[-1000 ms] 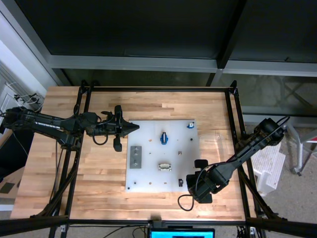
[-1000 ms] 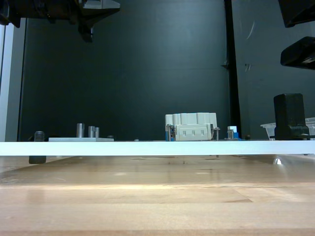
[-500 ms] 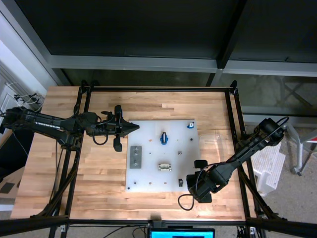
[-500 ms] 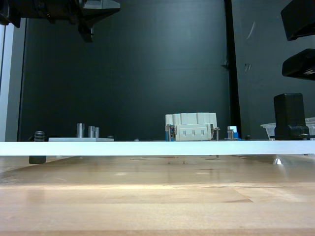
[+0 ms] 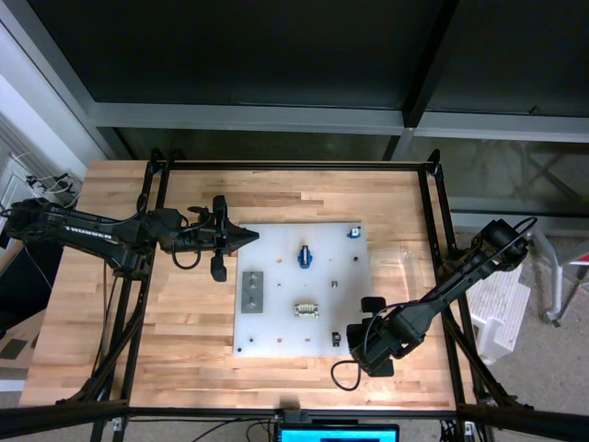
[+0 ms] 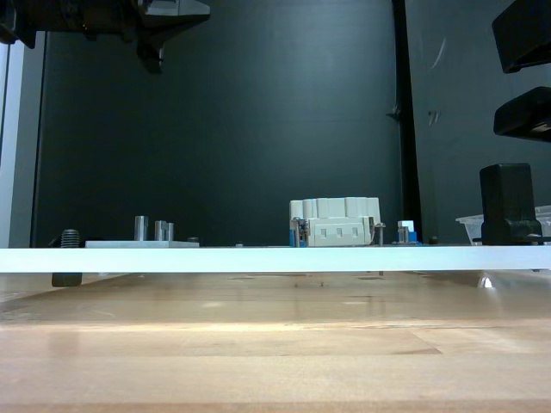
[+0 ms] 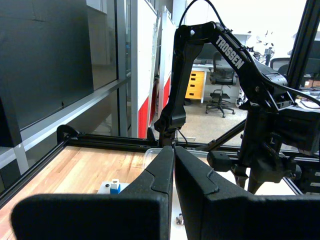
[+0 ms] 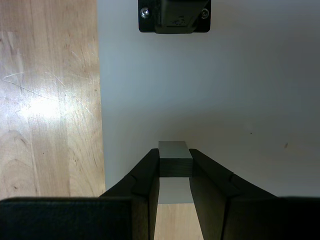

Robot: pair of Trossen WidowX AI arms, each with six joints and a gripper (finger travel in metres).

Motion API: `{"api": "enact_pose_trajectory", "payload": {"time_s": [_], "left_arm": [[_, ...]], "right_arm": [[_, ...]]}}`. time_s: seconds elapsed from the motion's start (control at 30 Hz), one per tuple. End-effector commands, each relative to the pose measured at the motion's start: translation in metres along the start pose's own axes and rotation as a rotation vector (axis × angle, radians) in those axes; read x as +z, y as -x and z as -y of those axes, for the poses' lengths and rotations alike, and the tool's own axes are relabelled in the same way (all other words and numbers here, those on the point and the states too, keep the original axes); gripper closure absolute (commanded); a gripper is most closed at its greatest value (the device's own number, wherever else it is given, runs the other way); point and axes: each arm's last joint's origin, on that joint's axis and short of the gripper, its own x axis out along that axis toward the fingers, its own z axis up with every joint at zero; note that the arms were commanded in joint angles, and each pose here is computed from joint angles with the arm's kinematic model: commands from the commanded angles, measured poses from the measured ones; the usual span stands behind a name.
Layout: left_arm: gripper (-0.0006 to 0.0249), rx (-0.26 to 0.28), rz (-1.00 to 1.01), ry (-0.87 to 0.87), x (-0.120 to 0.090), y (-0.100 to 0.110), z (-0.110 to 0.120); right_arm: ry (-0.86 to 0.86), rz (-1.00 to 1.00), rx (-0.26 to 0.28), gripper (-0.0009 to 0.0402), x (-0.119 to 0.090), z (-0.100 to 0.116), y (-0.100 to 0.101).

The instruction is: Pick the 16mm bar and install on taskboard

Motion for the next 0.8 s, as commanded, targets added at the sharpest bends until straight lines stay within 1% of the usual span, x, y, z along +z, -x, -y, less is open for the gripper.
{"api": "enact_pose_trajectory", "payload": {"time_s": [0.03, 0.23, 0.53, 0.7, 0.8], "left_arm": [[0.0242, 0.000, 0.000, 0.000, 0.000, 0.000, 0.000], [0.0242, 0.000, 0.000, 0.000, 0.000, 0.000, 0.000], [0.0242, 0.000, 0.000, 0.000, 0.000, 0.000, 0.000], [0.0242, 0.000, 0.000, 0.000, 0.000, 0.000, 0.000], [0.0242, 0.000, 0.000, 0.000, 0.000, 0.000, 0.000]], "right_arm": [[-0.001, 0.001, 0.001, 0.0348, 0.000, 0.000, 0.000], [-0.001, 0.004, 0.003, 0.0293, 0.000, 0.000, 0.000], [0.001, 0.015, 0.012, 0.0229, 0.000, 0.000, 0.005], [0.003, 0.023, 0.028, 0.0203, -0.001, 0.002, 0.011], [0.004, 0.033, 0.036, 0.0193, -0.002, 0.004, 0.019]]}}
